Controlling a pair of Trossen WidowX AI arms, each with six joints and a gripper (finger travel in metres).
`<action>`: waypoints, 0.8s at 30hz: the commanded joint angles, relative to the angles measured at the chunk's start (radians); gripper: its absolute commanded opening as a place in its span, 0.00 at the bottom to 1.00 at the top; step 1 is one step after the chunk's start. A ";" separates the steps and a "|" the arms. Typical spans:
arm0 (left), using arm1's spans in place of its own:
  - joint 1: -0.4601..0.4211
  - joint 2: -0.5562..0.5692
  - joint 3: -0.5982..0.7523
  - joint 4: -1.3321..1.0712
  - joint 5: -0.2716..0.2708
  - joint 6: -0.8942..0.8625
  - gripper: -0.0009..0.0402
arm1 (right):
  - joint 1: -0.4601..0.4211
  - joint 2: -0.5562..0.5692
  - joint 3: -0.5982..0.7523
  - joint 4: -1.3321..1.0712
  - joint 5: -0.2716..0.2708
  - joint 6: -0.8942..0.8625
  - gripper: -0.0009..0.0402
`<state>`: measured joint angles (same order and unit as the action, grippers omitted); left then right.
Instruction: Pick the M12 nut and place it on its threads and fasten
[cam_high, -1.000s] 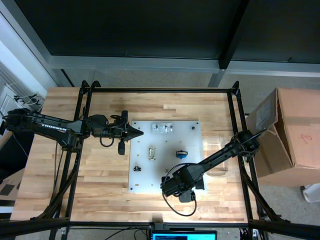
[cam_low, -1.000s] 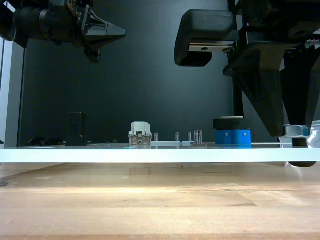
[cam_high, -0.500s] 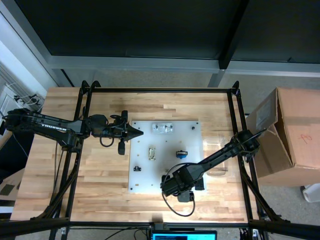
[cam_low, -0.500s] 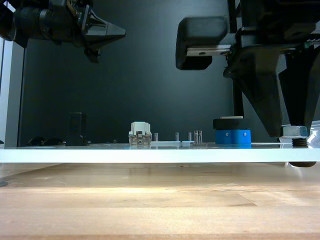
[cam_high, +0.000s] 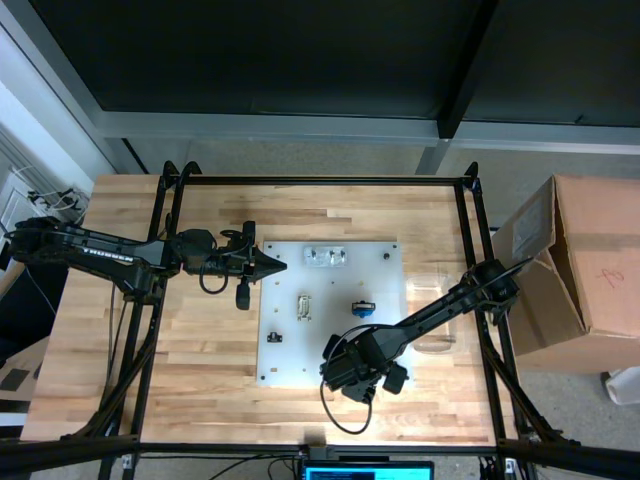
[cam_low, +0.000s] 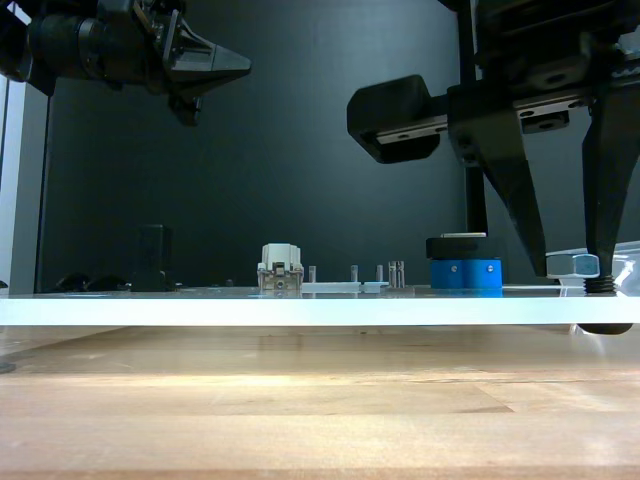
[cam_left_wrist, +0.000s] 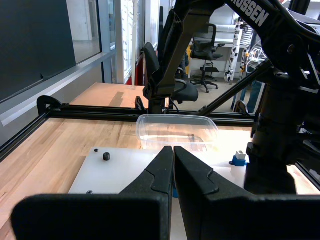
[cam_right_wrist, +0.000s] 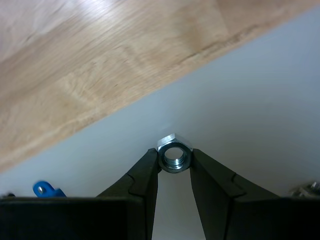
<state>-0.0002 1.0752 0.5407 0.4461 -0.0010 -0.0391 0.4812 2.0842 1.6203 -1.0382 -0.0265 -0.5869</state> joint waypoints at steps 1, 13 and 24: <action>0.000 0.000 0.000 0.000 0.000 0.000 0.02 | 0.000 0.001 0.000 0.005 -0.001 0.095 0.08; 0.000 0.000 0.000 0.000 0.000 0.000 0.02 | -0.001 0.001 0.000 0.003 -0.001 0.414 0.08; 0.000 0.000 0.000 0.000 0.000 0.000 0.02 | -0.001 0.000 0.000 0.003 0.000 0.500 0.08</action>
